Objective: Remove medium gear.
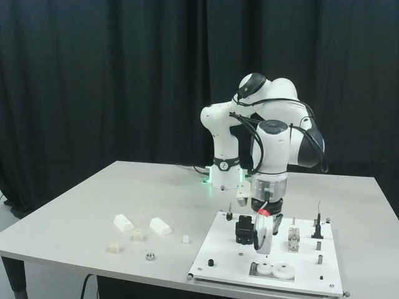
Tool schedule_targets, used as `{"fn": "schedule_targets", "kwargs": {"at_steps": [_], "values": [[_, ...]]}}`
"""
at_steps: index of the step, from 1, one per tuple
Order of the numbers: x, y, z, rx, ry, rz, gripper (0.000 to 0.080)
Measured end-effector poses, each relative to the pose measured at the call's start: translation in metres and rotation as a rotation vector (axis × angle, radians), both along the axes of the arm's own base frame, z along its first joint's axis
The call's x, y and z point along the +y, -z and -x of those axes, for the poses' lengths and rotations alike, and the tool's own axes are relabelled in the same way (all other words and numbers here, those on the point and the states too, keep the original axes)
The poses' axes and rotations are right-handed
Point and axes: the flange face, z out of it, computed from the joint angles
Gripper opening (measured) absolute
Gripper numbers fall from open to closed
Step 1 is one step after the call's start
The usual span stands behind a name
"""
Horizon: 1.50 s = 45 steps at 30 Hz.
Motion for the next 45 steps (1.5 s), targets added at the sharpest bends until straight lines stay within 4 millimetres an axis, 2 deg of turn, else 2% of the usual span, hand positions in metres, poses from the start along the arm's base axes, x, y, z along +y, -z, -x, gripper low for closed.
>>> {"fn": "schedule_targets", "kwargs": {"at_steps": [15,16,21,22,27,28,45], "values": [[0.004,-0.004,0.001,-0.004,-0.016,0.005,0.0000],[0.004,-0.004,0.001,-0.005,-0.018,0.006,0.0430],[0.003,-0.007,0.001,-0.008,-0.022,0.010,0.0430],[0.002,-0.008,0.000,-0.009,-0.022,0.011,0.0716],[0.000,-0.010,0.000,-0.013,-0.019,0.014,0.0716],[0.000,-0.010,-0.001,-0.014,-0.018,0.015,0.0779],[0.000,-0.011,-0.004,-0.039,-0.041,0.014,0.0800]]}}
